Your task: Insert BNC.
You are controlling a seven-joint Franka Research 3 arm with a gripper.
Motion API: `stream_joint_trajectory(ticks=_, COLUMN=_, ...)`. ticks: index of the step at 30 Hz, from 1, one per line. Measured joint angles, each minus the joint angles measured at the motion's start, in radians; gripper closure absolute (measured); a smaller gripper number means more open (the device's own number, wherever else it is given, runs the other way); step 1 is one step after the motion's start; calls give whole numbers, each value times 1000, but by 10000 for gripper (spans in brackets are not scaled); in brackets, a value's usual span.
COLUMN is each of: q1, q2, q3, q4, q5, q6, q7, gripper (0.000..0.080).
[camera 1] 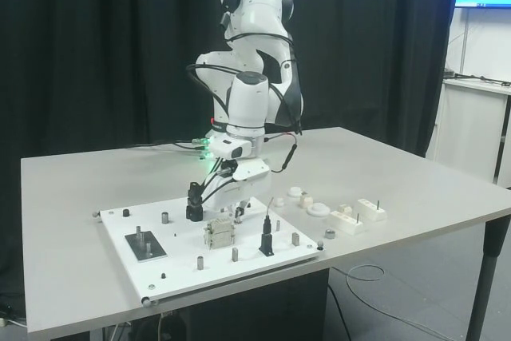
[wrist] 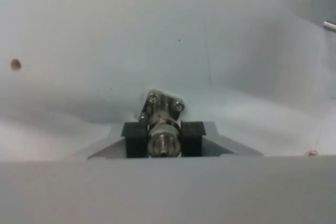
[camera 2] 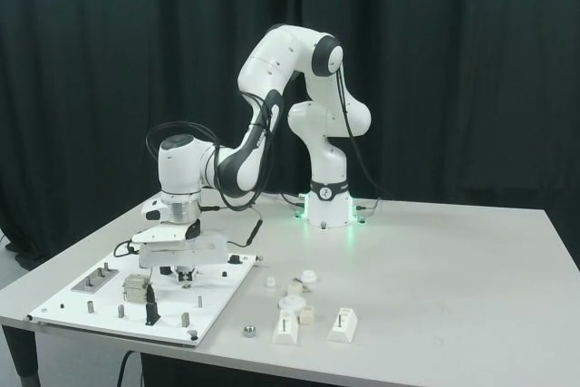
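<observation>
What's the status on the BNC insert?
Gripper shut on metal BNC plug, fingers either side. Plug sits directly above the square metal flanged socket on the white board. Nothing in the way.

the arm (camera 2: 272, 88) is white with black joint bands, and a green light glows at its base (camera 2: 328, 215). the board (camera 1: 207, 249) is white on a grey worktop (camera 2: 453, 269), before a plain black curtain (camera 2: 453, 61).

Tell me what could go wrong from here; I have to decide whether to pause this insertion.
1. In the wrist view the BNC plug held in the hand hides most of the socket flange, so misalignment could jam it.
2. The hand hangs low over the white board, near the upright pegs; sideways correction might strike them.
</observation>
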Motion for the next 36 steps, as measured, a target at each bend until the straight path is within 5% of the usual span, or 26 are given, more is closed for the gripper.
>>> stream_joint_trajectory(ticks=20, q1=-1, q2=11, q3=2, q4=13, q5=-7, q6=-12, q7=-13, gripper=673)
stream_joint_trajectory(ticks=36, q1=0, q2=13, q3=3, q4=13, q5=-11, q6=-8, q7=-148, gripper=673)
